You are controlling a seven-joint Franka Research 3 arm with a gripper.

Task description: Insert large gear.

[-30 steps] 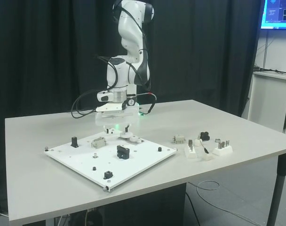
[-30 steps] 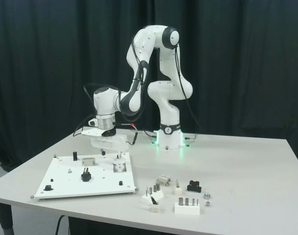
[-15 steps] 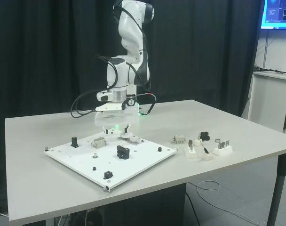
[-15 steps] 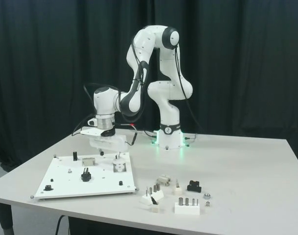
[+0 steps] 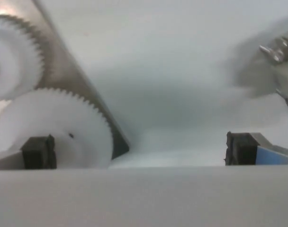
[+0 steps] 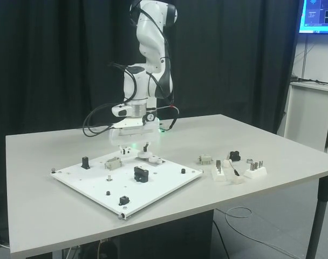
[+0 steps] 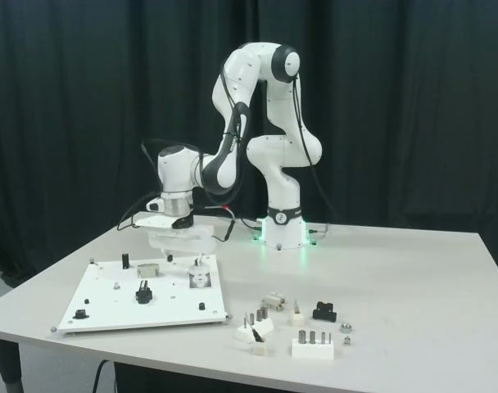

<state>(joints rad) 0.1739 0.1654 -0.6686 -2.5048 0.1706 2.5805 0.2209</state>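
Two white gears sit meshed side by side in a metal-lined recess of the white board. The large gear is the one nearer to my fingers, and the other gear lies just beyond it. The gears are near the board's far edge, also seen as gears in the second room view. My gripper hangs a little above the board beside them, open, with nothing between its black fingertips. From the room, the gripper is just above and left of the gears.
Black parts and a grey connector block stand on the board. To the right of the board, white holders with pins, a black piece and a small connector lie on the grey table. The robot base is behind.
My gripper has risen slightly above the board, still open. The gears stay in their recess.
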